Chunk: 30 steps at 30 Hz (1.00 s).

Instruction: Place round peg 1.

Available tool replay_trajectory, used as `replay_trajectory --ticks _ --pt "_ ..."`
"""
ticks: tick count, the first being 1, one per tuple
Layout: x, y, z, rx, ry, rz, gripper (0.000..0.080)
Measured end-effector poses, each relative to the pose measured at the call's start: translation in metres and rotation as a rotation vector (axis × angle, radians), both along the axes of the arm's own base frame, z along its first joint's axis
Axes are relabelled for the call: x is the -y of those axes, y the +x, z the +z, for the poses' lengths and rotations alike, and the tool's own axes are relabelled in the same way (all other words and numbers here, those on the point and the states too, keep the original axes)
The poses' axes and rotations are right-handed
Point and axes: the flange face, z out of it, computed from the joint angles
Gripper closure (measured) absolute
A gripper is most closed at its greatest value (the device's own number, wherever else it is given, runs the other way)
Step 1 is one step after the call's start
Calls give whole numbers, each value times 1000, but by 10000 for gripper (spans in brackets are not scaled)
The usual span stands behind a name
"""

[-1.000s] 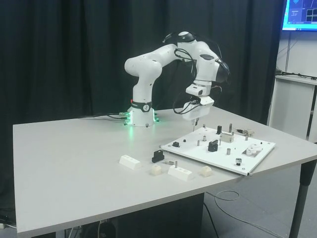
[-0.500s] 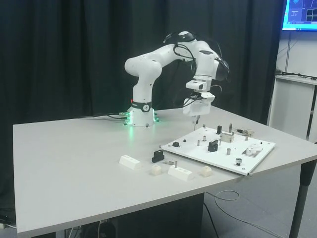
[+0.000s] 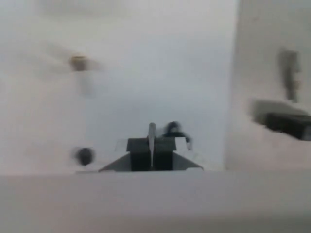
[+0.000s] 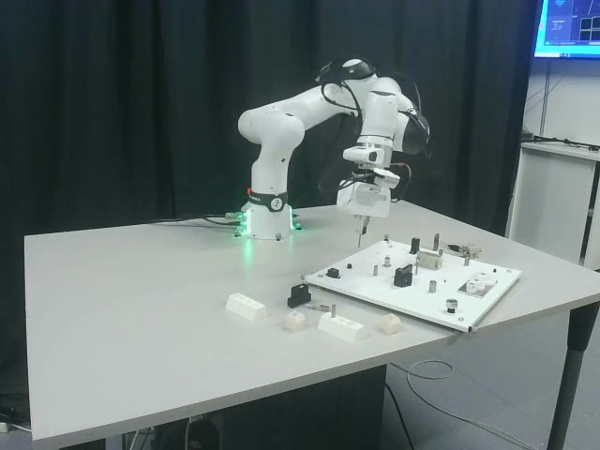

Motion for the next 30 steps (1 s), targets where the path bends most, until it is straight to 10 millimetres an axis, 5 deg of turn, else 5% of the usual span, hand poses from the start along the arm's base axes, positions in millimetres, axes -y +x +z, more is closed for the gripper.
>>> replay_trajectory --ticks 30 --pt "101 64 -25 19 29 -11 788"
